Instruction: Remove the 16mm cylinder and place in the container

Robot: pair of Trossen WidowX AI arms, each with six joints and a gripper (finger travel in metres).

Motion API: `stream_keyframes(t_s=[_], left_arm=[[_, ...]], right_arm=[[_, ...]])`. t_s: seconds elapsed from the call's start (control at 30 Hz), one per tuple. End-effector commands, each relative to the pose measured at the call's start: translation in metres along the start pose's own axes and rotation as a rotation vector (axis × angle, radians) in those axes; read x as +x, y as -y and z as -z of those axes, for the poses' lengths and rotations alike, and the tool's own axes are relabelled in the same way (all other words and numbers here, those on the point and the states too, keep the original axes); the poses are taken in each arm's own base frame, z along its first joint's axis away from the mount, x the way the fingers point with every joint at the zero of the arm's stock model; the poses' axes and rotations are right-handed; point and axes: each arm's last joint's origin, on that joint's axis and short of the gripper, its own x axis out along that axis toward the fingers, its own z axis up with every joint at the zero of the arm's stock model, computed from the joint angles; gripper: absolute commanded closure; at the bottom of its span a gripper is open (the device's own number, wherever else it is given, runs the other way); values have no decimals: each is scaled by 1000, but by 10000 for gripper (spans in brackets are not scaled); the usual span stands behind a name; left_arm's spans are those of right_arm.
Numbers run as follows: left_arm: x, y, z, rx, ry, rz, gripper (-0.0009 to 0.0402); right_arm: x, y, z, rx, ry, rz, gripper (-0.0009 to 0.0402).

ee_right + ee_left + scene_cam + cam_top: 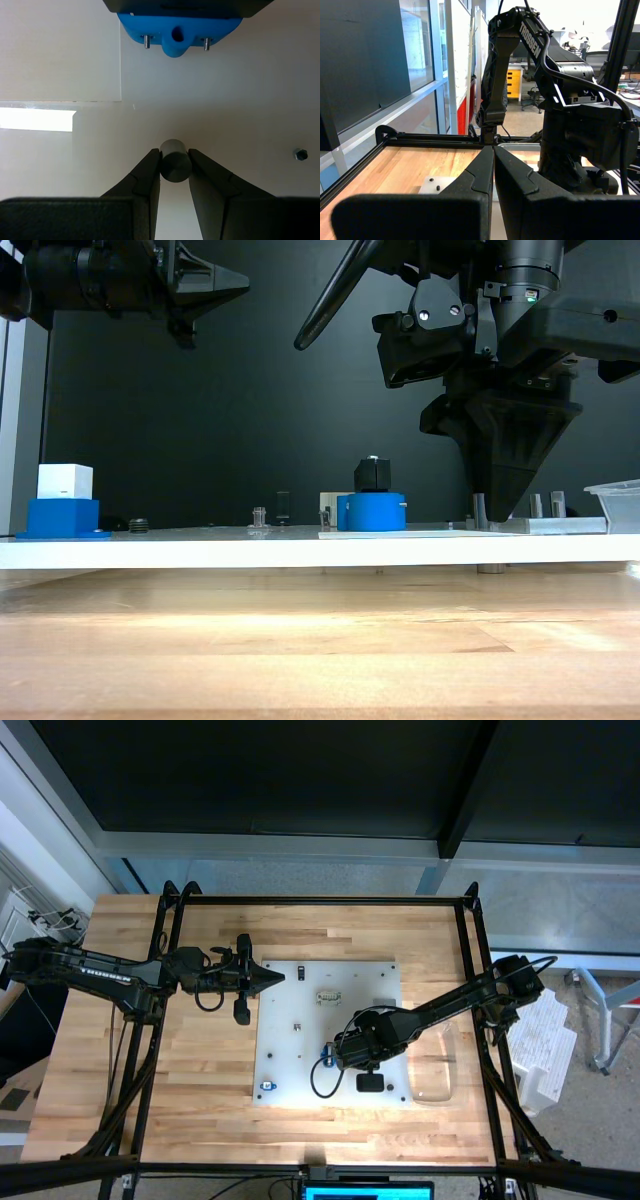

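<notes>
Your wooden worktop [200,1050] carries the white task board [300,1065] at its middle, framed by black rails. Your right gripper [174,156] points straight down at the board, and the 16mm cylinder [174,162] stands upright exactly between its fingers [145,180]. You see the peg end-on, with one finger against each flank, so the fingers are narrow and closed onto it. The peg's foot is hidden, so you cannot tell whether it still sits in the board. A blue fitting [175,30] lies just beyond the peg. The container [438,1082] sits at the board's right edge, well apart from the peg. Your left gripper [268,978] hangs above the board's left edge, its fingers [480,175] pressed together on nothing.
</notes>
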Motion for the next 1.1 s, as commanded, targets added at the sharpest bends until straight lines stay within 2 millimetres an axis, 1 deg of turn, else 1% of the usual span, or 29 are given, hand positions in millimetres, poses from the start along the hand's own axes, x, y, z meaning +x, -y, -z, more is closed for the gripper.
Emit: stream_keyframes(t_s=[0.03, 0.07, 0.13, 0.27, 0.57, 0.77, 0.93, 1.1], left_arm=[[0, 0, 0, 0, 1, 0, 393], [0, 0, 0, 0, 1, 0, 393], [0, 0, 0, 0, 1, 0, 393], [0, 0, 0, 0, 1, 0, 393], [0, 0, 0, 0, 1, 0, 393], [0, 0, 0, 0, 1, 0, 393], [0, 0, 0, 0, 1, 0, 393], [0, 0, 0, 0, 1, 0, 393]], right_arm=[[0, 0, 0, -1, -2, 0, 392], [0, 0, 0, -1, -2, 0, 395], [0, 0, 0, -1, -3, 1, 390], [-6, 0, -1, -1, -4, 1, 386], [-39, 3, -2, 0, 31, -1, 392], [-57, 7, 4, 2, 46, -6, 393], [-66, 9, 9, 2, 41, -5, 393], [-80, 11, 26, 1, 54, -13, 393]])
